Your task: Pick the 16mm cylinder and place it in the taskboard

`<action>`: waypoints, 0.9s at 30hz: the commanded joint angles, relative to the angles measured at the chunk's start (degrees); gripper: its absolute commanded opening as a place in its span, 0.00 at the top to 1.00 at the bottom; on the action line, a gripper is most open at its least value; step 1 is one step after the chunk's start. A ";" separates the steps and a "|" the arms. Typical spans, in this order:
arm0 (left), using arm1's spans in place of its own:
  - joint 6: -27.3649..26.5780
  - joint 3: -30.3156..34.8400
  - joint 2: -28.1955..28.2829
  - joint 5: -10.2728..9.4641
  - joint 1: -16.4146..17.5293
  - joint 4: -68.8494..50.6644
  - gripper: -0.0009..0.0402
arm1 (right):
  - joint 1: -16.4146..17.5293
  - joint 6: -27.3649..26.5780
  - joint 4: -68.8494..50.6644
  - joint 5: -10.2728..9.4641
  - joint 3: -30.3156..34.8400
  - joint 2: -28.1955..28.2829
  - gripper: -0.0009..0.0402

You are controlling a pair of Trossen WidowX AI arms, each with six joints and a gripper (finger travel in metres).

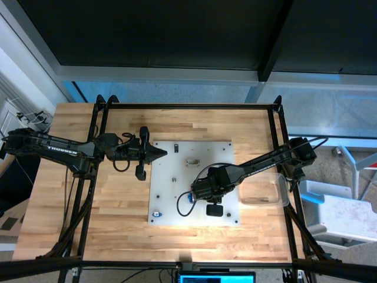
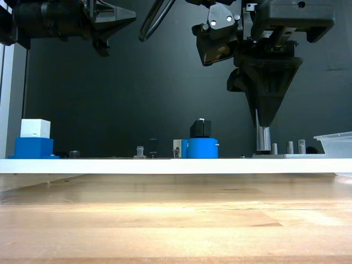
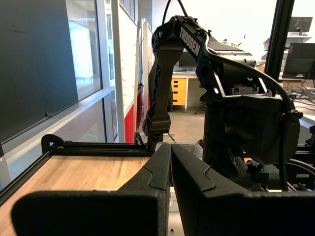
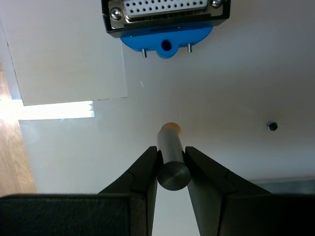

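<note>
Over taskboard (image 1: 177,203): left tool (image 1: 160,152); right tool (image 2: 263,124) grips cylinder (image 4: 173,167).

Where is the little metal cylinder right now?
The 16mm cylinder is clamped upright in the right gripper over the right half of the taskboard. The left gripper hovers shut by its left edge.

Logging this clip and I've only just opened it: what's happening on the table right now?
The right gripper is shut on a short grey metal cylinder, holding it upright over the large flat white taskboard, lower end close to the surface; whether it touches is unclear. The left gripper, shut and empty, hangs raised near the taskboard's left edge, handling nothing.
</note>
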 commanded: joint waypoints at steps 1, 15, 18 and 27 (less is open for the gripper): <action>0.02 0.02 0.02 0.00 0.00 0.00 0.98 | -0.07 0.04 0.81 0.00 -0.61 0.02 0.91; 0.02 0.02 0.02 0.00 0.00 0.00 0.98 | -0.17 0.31 1.40 0.46 -1.01 0.02 0.91; 0.02 0.02 0.02 0.00 0.00 0.00 0.98 | -0.17 0.42 1.40 0.44 -1.09 0.02 0.91; 0.02 0.02 0.02 0.00 0.02 0.00 0.98 | -0.17 0.50 2.62 0.44 -1.55 0.61 0.91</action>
